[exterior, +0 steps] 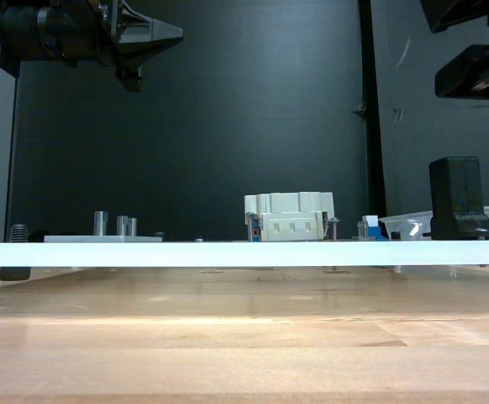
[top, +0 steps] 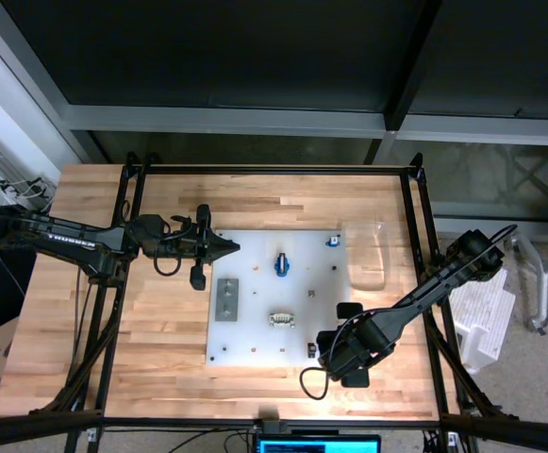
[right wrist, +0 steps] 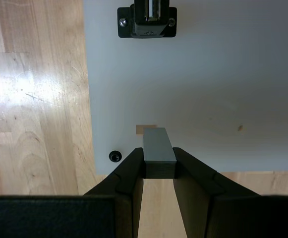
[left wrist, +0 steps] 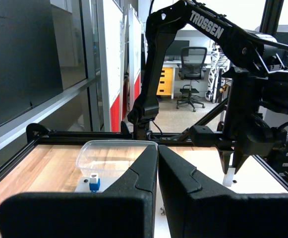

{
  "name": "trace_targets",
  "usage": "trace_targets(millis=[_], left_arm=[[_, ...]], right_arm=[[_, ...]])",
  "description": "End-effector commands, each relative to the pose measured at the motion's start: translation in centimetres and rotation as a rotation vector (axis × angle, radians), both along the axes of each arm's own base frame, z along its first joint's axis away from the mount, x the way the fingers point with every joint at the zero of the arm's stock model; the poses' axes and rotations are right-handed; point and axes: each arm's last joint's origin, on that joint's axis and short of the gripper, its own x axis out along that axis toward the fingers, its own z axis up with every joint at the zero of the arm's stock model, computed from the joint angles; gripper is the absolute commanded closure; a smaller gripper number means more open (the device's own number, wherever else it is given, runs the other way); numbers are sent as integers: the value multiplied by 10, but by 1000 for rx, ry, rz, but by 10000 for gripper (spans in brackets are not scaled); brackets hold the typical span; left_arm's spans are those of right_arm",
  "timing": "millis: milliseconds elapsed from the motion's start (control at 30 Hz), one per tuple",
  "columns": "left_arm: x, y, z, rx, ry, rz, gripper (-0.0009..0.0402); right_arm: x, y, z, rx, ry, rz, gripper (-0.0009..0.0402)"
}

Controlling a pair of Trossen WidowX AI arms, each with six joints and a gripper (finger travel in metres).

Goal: Pick the 16mm bar and install on taskboard

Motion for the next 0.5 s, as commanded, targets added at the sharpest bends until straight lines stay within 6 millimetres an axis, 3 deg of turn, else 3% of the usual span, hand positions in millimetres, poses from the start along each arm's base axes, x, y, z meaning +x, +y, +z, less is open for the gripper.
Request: trace_targets(millis=[33,500], left_arm=[[0,0,0,0,-1,0,393],[0,0,0,0,0,0,393]], right_arm=[[1,2,-4,20,13,-1,384],[1,4,-8,8,25,3,384]])
